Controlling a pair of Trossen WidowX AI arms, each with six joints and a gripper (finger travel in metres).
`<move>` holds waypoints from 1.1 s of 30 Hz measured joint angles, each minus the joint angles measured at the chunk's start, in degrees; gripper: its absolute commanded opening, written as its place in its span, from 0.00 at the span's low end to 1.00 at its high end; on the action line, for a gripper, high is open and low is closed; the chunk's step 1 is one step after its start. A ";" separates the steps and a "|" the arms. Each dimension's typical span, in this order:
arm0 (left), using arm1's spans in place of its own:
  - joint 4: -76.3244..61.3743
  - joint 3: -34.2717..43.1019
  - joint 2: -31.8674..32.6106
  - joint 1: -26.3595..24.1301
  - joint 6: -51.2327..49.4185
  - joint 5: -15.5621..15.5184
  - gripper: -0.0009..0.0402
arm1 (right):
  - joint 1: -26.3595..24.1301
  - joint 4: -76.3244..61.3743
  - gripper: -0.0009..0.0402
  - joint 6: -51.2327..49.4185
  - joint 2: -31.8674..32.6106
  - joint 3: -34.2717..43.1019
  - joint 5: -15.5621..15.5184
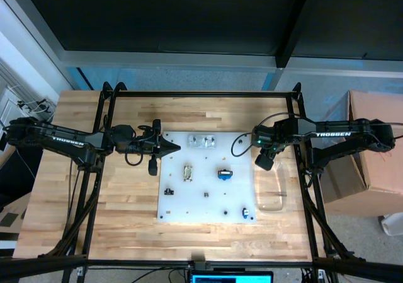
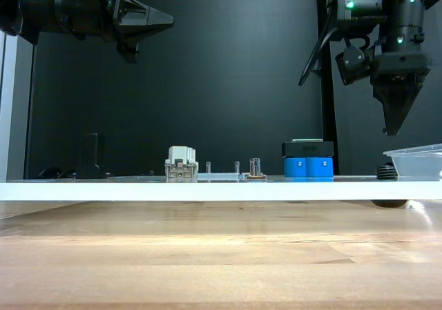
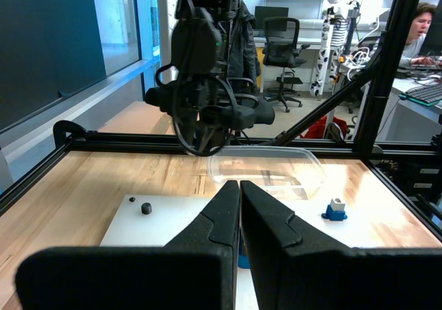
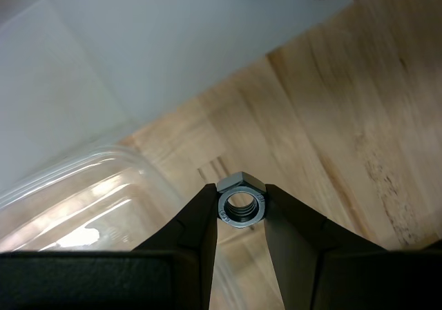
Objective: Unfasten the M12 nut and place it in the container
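Nut (image 4: 242, 183): small, silver, six-sided; pinched between the tips of the right claw (image 4: 240, 206), clear of its seat, in the air over the rim of the container (image 4: 83, 199).
Stud (image 2: 387, 174): black, ribbed, bare, just in front of the container.
Right claw: points straight down, high above the container beside the board's (image 1: 201, 201) right edge.
Left claw (image 3: 239, 203): tips pressed together, holding nothing; held high above the board's left edge, pointing inward.
Counter (image 1: 126, 232): pale wood, carrying the white board.
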 measured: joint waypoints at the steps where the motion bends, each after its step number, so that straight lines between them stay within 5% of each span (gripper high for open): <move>1: 0.00 0.00 0.00 0.00 0.00 0.00 0.02 | -0.68 0.17 0.03 0.00 -0.09 -0.24 -0.02; 24: 0.02 0.00 0.00 0.00 0.00 0.00 0.02 | -4.28 0.57 0.03 4.59 -0.07 -2.40 -0.66; 33: 0.00 -0.02 0.00 0.00 0.00 0.00 0.02 | -4.33 9.18 0.03 10.49 0.04 -10.16 -0.66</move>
